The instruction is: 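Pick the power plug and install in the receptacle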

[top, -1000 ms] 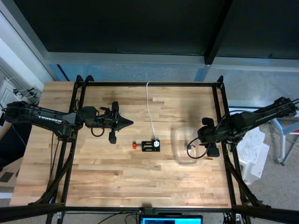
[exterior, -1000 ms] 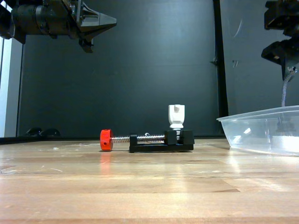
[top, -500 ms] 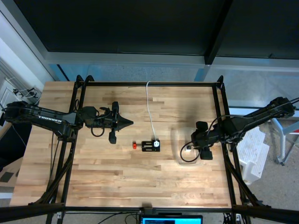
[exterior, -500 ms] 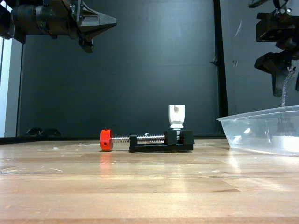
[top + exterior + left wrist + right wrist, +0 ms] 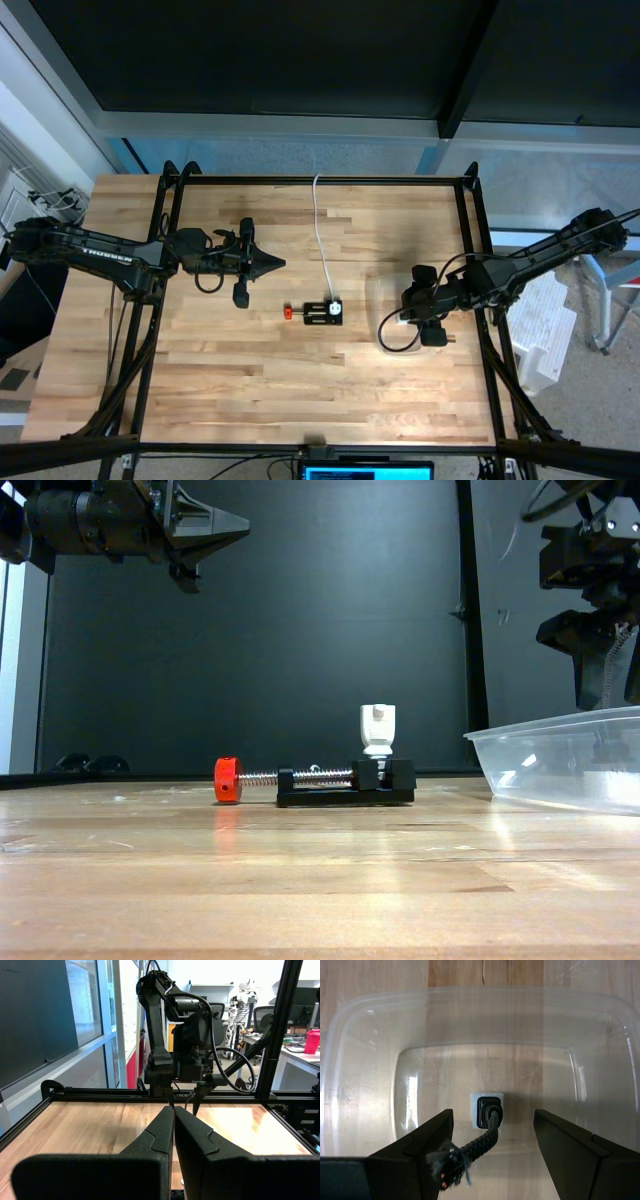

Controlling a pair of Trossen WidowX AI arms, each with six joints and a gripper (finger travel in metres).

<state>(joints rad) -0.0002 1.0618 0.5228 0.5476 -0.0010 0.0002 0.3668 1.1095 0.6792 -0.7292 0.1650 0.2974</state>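
Pale wooden planks make up the tabletop point(image 5: 250, 370). About its middle we see the black mini-vise point(image 5: 320, 313), with its red-orange knob point(image 5: 287, 312) on the side toward the left edge. The small white square receptacle point(image 5: 335, 307) stands clamped upright in the vise, and its long white cable point(image 5: 322, 235) runs off to the far edge.

Near the right edge lies the clear plastic tray point(image 5: 365, 1060). On its floor we find the tiny black plastic power plug point(image 5: 487, 1108), sitting on a small white square piece point(image 5: 474, 1110). A black braided cord point(image 5: 475, 1147) leads from the plug to a frayed end.

The right pincer point(image 5: 493, 1112) hangs over the tray, pointing down. Its fingers point(image 5: 427, 1132) are spread wide; in the wrist view the plug lies between them and they do not touch it.

The left pincer point(image 5: 174, 1110) hovers high above the left half of the tabletop, well apart from the vise. It points toward the right edge, and its fingers are pressed together.
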